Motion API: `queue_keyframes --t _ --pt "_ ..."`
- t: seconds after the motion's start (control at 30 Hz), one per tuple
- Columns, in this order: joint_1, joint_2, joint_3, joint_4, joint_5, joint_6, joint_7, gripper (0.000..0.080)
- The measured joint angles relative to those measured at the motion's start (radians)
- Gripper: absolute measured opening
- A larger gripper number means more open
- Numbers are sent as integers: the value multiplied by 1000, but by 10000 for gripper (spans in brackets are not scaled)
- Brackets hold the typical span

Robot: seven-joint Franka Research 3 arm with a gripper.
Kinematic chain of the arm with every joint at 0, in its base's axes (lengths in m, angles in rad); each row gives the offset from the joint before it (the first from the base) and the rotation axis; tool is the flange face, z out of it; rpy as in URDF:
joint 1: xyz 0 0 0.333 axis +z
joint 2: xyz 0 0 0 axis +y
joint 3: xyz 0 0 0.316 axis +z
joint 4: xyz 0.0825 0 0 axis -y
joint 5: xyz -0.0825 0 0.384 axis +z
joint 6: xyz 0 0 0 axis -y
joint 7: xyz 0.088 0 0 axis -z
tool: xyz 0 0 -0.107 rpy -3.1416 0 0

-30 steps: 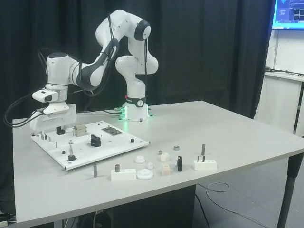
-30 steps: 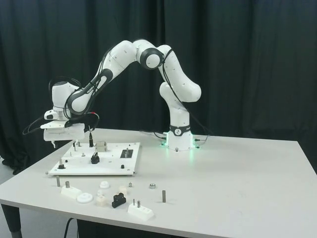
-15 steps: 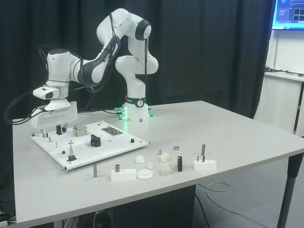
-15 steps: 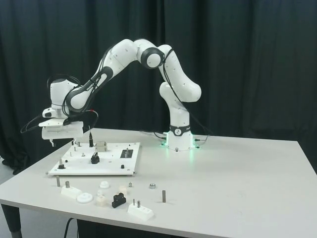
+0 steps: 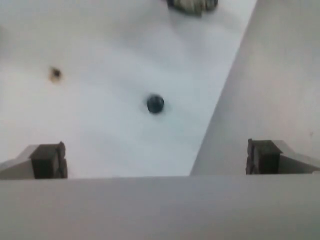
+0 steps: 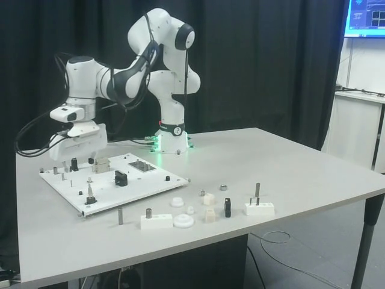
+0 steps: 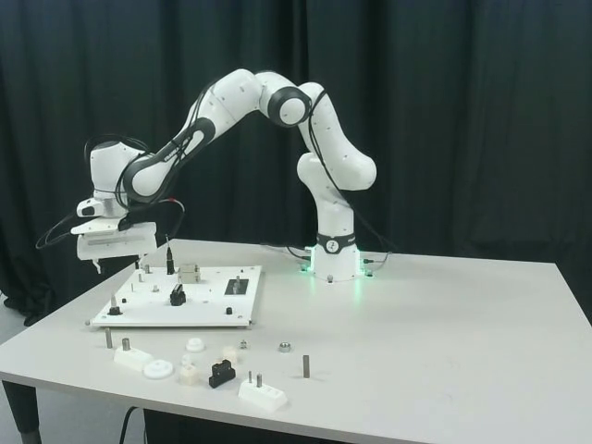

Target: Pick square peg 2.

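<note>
You've got a white arm (image 7: 242,104) w/ black joint bands, green glow at its base (image 6: 170,143). White board (image 6: 111,180) on grey table (image 7: 444,324). Black curtain (image 7: 462,111) behind. Black dot (image 5: 155,104) on board in wrist view.

Lighting: even, from above, bright on the grey table (image 6: 289,162).
Shadows: soft and short under the loose parts (image 6: 207,214).
Backdrop: black curtain (image 7: 462,92), unlit.
Local sources: green glow at the arm base (image 7: 310,270); lit monitor (image 6: 365,18).
Wrist view: white board (image 5: 115,130) nearly washed out.
</note>
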Motion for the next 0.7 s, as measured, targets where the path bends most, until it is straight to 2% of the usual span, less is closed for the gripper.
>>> queue_keyframes --t 0.37,0.7 --pt "77 -37 0 13 19 -77 35 800" --pt "176 -69 0 12 23 -143 60 800"
